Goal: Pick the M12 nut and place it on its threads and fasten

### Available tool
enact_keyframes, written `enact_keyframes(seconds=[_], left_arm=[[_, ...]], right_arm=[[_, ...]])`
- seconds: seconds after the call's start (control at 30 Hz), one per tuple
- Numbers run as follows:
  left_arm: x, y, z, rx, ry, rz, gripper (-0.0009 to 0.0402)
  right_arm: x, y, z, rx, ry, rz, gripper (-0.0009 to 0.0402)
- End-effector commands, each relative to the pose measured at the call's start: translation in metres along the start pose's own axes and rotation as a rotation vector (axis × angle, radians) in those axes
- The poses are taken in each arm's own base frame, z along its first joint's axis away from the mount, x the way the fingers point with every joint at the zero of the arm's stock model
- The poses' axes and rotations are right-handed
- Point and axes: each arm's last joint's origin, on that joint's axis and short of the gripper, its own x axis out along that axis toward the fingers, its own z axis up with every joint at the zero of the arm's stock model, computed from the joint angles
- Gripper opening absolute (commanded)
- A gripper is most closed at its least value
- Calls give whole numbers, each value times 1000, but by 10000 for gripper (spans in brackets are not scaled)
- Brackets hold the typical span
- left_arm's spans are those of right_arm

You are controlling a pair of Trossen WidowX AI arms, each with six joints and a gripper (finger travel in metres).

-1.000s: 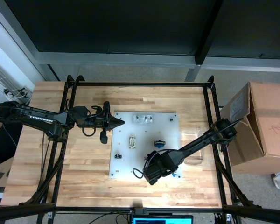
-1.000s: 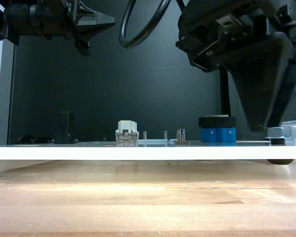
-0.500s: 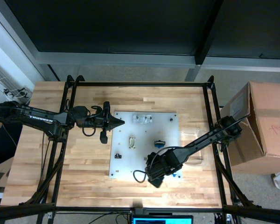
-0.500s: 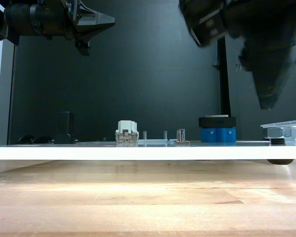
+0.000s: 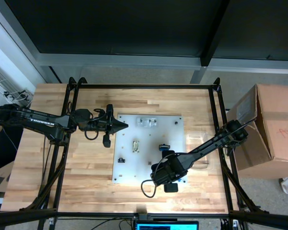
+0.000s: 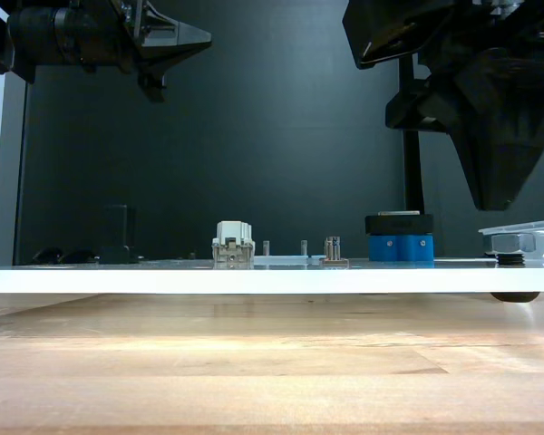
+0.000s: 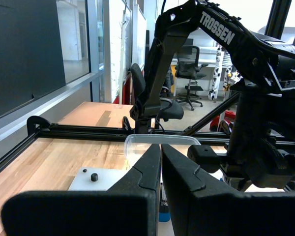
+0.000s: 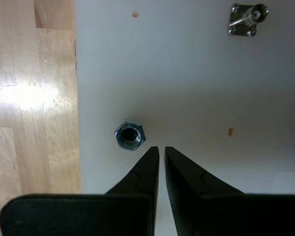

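So the nut (image 8: 130, 135) sat on its stud (image 6: 510, 259), perched on top of the ribs, with its bore pointing straight up. The right end effector (image 8: 162, 149) hung above the stud and just to one side, its fingers pressed together on nothing and the nut outside them. The left end effector (image 7: 161, 147) was well apart from the stud, also pressed together. Count: one nut, one stud, two end effectors. The right arm was clearly the nearer.

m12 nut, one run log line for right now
nut: on its stud, ribs showing below | right pincer: shut, empty, raised clear of nut | left pincer: shut, raised over left edge of board
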Motion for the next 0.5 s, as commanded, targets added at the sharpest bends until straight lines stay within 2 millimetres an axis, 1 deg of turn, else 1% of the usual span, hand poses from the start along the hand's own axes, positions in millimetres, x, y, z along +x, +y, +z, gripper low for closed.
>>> enact_keyframes(seconds=[0.03,0.07,0.4,0.47,0.5], left_arm=[[0,0,0,0,0,0,0],[0,0,0,0,0,0,0],[0,0,0,0,0,0,0],[0,0,0,0,0,0,0],[0,0,0,0,0,0,0]], right_arm=[[6,2,0,-6,16,-8,6],[9,2,0,-7,23,-10,-2],[11,4,-1,-12,23,-7,0],[11,5,-1,-12,29,15,0],[11,7,-1,-22,39,56,0]])
